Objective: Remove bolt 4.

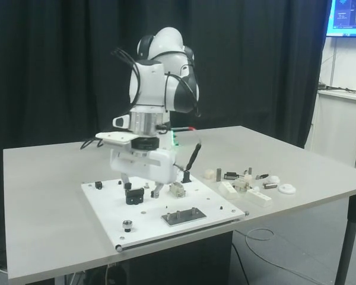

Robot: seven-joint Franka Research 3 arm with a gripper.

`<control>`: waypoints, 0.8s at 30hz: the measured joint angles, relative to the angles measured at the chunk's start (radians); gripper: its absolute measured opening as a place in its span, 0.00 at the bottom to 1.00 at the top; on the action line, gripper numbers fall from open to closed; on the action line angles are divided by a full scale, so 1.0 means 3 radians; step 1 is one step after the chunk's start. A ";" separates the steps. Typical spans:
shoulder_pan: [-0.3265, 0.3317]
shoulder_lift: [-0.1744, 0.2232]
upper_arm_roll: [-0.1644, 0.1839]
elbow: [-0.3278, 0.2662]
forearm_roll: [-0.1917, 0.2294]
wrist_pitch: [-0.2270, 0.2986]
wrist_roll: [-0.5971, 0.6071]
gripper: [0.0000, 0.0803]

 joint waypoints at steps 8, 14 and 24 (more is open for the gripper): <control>-0.0107 0.0264 0.0000 0.0326 0.0066 -0.0053 -0.0172 1.00; -0.0173 0.0421 0.0000 0.0551 0.0067 -0.0201 -0.0275 1.00; -0.0230 0.0541 -0.0001 0.0753 0.0077 -0.0347 -0.0521 1.00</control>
